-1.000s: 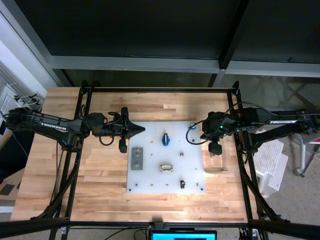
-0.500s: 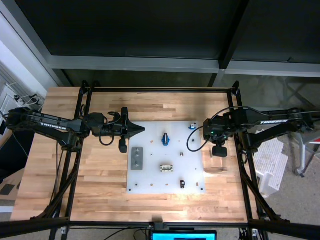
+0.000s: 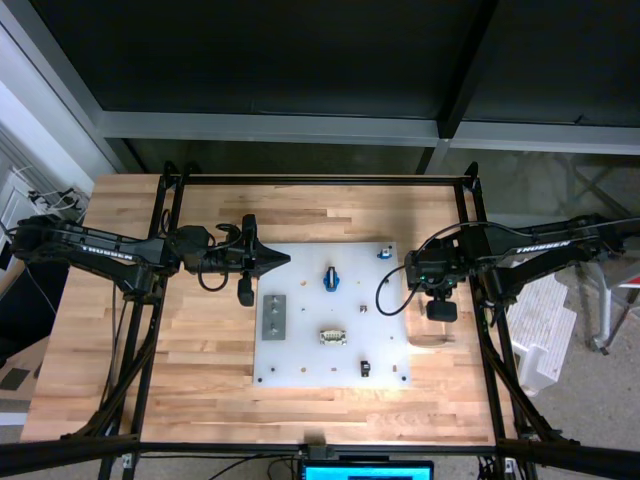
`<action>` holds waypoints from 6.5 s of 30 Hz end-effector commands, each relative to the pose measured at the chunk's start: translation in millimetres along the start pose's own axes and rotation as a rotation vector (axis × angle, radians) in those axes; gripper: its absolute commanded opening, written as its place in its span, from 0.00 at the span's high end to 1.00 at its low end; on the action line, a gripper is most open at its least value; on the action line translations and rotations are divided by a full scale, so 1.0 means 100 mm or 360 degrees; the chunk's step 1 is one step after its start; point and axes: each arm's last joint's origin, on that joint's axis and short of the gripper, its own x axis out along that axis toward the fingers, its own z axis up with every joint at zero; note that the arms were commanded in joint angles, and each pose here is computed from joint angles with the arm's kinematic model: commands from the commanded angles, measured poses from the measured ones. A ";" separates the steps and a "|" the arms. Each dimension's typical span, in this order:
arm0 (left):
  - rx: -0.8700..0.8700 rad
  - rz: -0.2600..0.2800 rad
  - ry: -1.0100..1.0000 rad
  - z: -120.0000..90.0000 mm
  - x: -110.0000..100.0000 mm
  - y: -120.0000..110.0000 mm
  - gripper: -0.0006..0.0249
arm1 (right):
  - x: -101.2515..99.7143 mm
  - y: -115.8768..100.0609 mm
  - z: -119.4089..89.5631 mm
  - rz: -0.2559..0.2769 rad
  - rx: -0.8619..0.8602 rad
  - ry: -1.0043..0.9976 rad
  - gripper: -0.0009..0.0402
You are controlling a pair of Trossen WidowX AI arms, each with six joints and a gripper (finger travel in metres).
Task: Pick the 16mm bar and install on taskboard
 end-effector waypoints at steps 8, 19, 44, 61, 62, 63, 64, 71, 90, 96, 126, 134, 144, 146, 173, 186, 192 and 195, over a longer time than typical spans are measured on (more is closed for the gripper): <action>0.0001 0.0000 -0.0001 0.00 0.00 0.00 0.97 | 0.04 0.10 -0.04 -0.0046 -0.0024 0.0010 0.57; 0.0001 0.0001 -0.0001 0.00 0.00 0.00 0.97 | 0.25 0.16 -0.10 -0.0047 -0.0088 0.0043 0.34; 0.0001 0.0000 -0.0001 0.00 0.00 0.00 0.97 | 0.63 0.24 -0.23 -0.0038 -0.0202 0.0053 0.25; 0.0001 0.0001 -0.0001 0.00 0.00 0.00 0.97 | 0.78 0.25 -0.29 -0.0033 -0.0232 0.0059 0.25; 0.0001 0.0000 -0.0001 0.00 0.00 0.00 0.97 | 0.78 0.25 -0.29 -0.0030 -0.0233 0.0054 0.25; 0.0001 0.0000 -0.0001 0.00 0.00 0.00 0.97 | 0.79 0.25 -0.29 -0.0028 -0.0233 0.0055 0.25; 0.0001 0.0001 -0.0001 0.00 0.00 0.00 0.97 | 0.79 0.25 -0.29 -0.0024 -0.0235 0.0058 0.25; 0.0001 0.0000 -0.0001 0.00 0.00 0.00 0.97 | 0.80 0.26 -0.30 -0.0024 -0.0236 0.0062 0.25; 0.0001 0.0000 -0.0001 0.00 0.00 0.00 0.97 | 0.91 0.27 -0.32 -0.0026 -0.0186 0.0073 0.25; 0.0001 0.0001 -0.0001 0.00 0.00 0.00 0.97 | 0.97 0.28 -0.32 -0.0040 -0.0180 0.0112 0.26; 0.0001 0.0001 -0.0001 0.00 0.00 0.00 0.97 | 1.00 0.31 -0.34 0.0005 -0.0194 0.0129 0.71; 0.0001 0.0001 -0.0001 0.00 0.00 0.00 0.97 | 0.99 0.32 -0.35 0.0041 -0.0197 0.0140 0.93; 0.0001 0.0001 -0.0001 0.00 0.00 0.00 0.97 | 1.00 0.33 -0.33 0.0040 -0.0195 0.0149 0.98; 0.0001 0.0001 -0.0001 0.00 0.00 0.00 0.97 | 1.01 0.34 -0.33 0.0036 -0.0197 0.0160 0.98; 0.0001 0.0001 -0.0001 0.00 0.00 0.00 0.97 | 0.76 0.36 -0.26 0.0011 -0.0165 0.0211 0.98; 0.0000 0.0001 -0.0001 0.00 0.00 0.00 0.97 | 0.30 0.34 -0.24 0.0004 -0.0165 0.0200 0.98; 0.0001 0.0001 -0.0001 0.00 0.00 0.00 0.97 | 0.08 0.34 -0.22 0.0008 -0.0165 0.0189 0.98; 0.0001 0.0001 -0.0001 0.00 0.00 0.00 0.97 | 0.03 0.34 -0.20 0.0018 -0.0165 0.0161 0.98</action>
